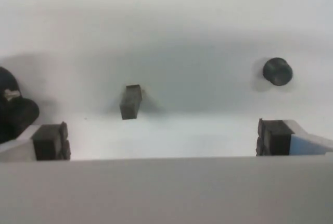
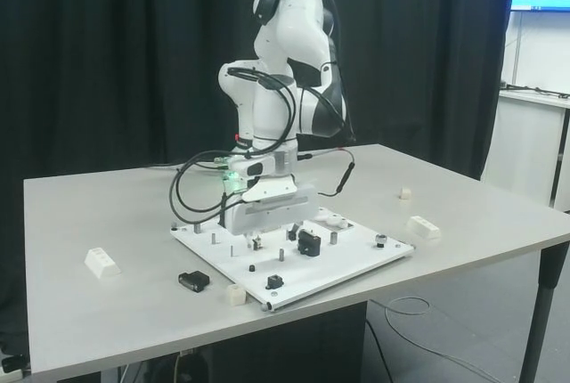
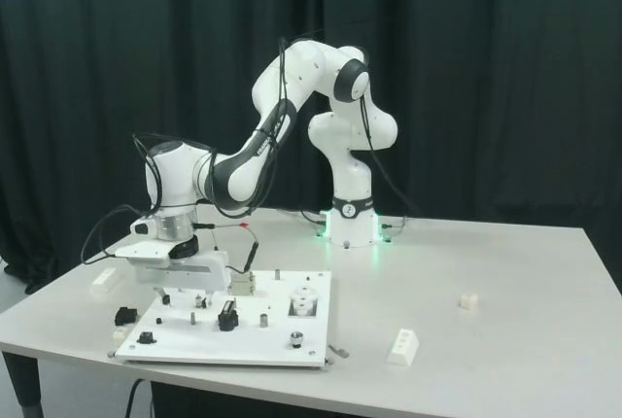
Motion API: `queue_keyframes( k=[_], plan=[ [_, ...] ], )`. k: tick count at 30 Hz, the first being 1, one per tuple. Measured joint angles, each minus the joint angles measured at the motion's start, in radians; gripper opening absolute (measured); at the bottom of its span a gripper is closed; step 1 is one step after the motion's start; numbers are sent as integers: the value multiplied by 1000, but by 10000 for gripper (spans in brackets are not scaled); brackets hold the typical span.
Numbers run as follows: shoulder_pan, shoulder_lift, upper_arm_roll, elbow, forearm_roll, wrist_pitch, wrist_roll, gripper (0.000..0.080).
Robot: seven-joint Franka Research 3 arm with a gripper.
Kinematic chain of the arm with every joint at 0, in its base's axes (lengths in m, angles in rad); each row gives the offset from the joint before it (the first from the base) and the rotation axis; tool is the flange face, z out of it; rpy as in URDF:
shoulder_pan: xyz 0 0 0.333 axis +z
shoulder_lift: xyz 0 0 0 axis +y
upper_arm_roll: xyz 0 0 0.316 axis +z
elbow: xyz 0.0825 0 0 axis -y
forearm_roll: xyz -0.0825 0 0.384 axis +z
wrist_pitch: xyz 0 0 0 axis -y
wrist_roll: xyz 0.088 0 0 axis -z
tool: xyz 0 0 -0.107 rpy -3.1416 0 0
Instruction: Remove square peg 2.
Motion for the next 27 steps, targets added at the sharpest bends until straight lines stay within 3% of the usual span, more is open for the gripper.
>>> queue_keyframes(
  k=[8, 27],
  plan=[
    [1, 0, 14, -14, -7, 20, 0, 800],
    [-11, 7, 50, -15, -81, 50, -7, 800]
  ],
)
